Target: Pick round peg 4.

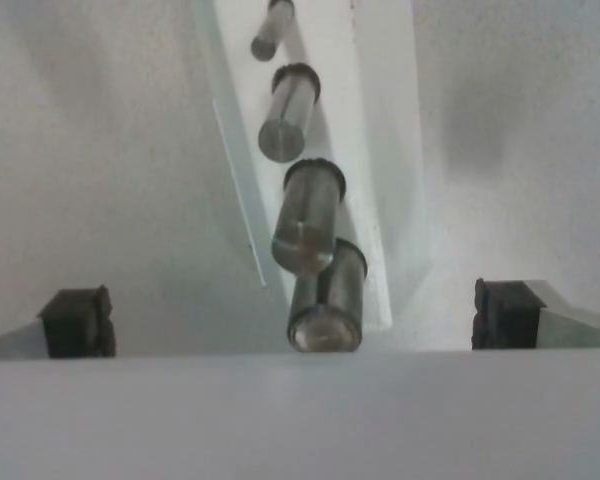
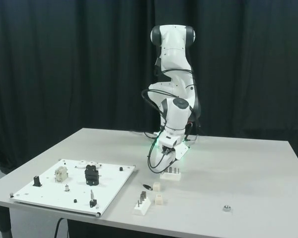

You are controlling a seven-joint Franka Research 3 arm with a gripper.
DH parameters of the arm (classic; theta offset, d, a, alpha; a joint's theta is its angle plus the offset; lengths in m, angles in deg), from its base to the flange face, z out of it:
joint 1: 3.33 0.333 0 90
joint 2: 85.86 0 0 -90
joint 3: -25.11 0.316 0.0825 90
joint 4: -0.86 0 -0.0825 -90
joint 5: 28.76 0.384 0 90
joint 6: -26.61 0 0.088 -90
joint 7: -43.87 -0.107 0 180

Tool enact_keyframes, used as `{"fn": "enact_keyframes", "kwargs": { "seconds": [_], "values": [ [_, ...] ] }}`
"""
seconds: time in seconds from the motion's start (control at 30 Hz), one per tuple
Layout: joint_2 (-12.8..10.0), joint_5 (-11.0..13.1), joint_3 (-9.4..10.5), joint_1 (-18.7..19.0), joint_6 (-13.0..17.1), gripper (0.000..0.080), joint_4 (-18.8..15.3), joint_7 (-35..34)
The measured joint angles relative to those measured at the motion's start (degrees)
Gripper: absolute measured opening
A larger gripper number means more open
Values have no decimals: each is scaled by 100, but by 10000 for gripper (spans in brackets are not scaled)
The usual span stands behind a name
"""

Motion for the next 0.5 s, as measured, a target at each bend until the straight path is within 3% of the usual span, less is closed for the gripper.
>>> {"fn": "enact_keyframes", "kwargs": {
  "seconds": [0.33, 0.37, 0.5],
  "values": [
    [-103, 0, 11, -32, 152, 800, 0, -5],
    [-113, 0, 16, -41, 163, 689, 0, -5],
    [-138, 0, 60, -97, 171, 689, 0, -5]
  ]
}}
